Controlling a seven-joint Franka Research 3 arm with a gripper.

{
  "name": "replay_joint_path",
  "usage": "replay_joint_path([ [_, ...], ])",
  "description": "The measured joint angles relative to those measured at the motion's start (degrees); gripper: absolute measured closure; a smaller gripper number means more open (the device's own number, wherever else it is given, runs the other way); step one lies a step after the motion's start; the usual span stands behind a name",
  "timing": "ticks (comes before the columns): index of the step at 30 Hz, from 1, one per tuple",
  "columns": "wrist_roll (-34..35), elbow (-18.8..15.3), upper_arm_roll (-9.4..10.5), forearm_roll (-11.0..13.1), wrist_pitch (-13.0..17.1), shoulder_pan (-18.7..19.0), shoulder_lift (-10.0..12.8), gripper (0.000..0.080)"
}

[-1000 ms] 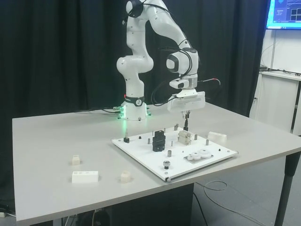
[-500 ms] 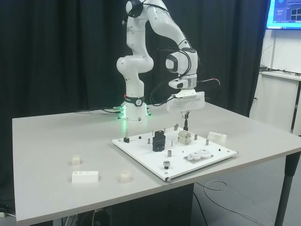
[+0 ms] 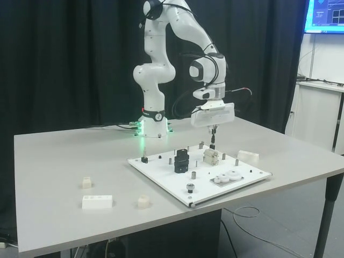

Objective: Remove USB.

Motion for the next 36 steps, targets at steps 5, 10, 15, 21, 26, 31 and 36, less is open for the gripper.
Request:
replay_joint_path([
  [5, 0.0, 0.1, 0.00, 0.0, -1.6, 0.0, -2.0, 0.0776],
  [10, 0.0, 0.1, 0.00, -0.1, -4.0, -0.3, -4.4, 0.0776],
  [15, 0.0, 0.1, 0.00, -0.3, -5.8, -0.6, -6.0, 0.0776],
  [21, 0.0, 0.1, 0.00, -0.4, -7.0, -1.1, -6.8, 0.0776],
  [26, 0.3, 0.1, 0.00, -0.4, -7.6, -1.6, -6.8, 0.0776],
  [31, 1.4, 0.1, 0.00, -0.6, -7.7, -2.1, -6.8, 0.0776],
  [36, 2.7, 0.1, 0.00, -1.4, -7.9, -2.4, -6.8, 0.0776],
])
